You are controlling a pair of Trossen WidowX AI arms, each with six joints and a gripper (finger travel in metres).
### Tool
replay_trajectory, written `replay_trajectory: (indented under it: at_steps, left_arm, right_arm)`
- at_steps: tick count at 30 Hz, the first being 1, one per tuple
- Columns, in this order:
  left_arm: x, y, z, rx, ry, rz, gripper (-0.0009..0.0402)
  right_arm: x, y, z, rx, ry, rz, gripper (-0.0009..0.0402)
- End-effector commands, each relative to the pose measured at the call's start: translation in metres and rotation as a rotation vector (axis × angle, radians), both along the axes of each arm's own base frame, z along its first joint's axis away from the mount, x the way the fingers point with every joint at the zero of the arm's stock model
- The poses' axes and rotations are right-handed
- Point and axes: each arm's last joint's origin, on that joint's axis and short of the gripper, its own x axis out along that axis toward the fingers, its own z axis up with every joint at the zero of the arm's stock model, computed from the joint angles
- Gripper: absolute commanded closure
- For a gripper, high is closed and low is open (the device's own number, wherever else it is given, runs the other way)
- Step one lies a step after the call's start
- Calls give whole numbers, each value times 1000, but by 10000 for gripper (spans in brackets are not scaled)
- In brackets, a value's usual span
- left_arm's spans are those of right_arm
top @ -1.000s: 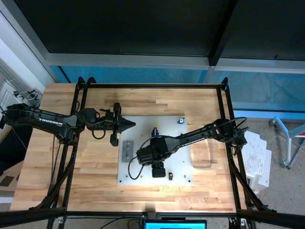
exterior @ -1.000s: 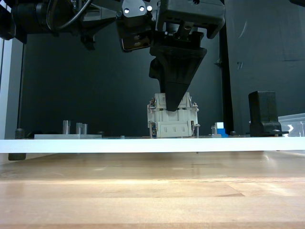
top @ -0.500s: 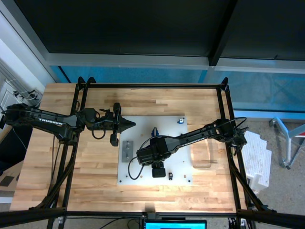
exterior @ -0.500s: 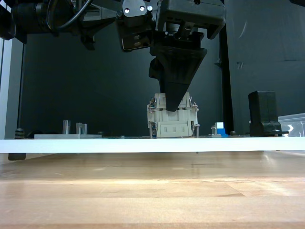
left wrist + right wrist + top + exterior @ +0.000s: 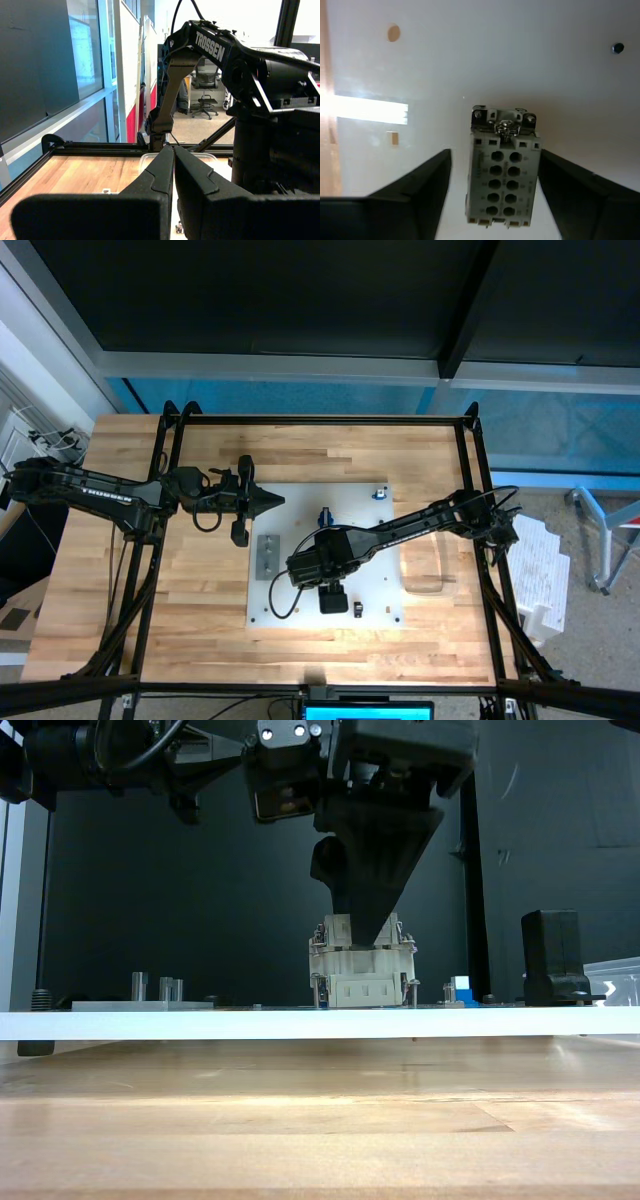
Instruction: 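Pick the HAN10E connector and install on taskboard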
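Note:
The HAN10E connector is beige-grey with two rows of pin holes and a metal screw at its end. It stands upright on the white taskboard, shown in the low view as connector on taskboard. My right gripper hovers just over it, open, with a gap between each finger and the connector's sides. From above, the right gripper hides the connector. My left gripper is shut and empty over the board's far left corner, with its fingers pressed together.
On the board are a grey metal block, a blue part, a small blue-white piece and a black fitting. A clear plastic tray lies right of the board. Black frame rails border the table.
The right gripper's fingers have spread off the connector and lifted a little. The connector stays standing on the board. The left arm has not moved.

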Motion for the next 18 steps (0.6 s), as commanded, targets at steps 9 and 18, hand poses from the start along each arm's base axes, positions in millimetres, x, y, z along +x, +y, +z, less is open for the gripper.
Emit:
replay_trajectory:
  at_steps: [9,18]
  left_arm:
    - [0,0,0,0,0,0,392]
    - [0,0,0,0,0,0,392]
  right_arm:
    - [-6,-1,18,9,-20,-9,23]
    - [-18,-5,43,16,-47,-10,34]
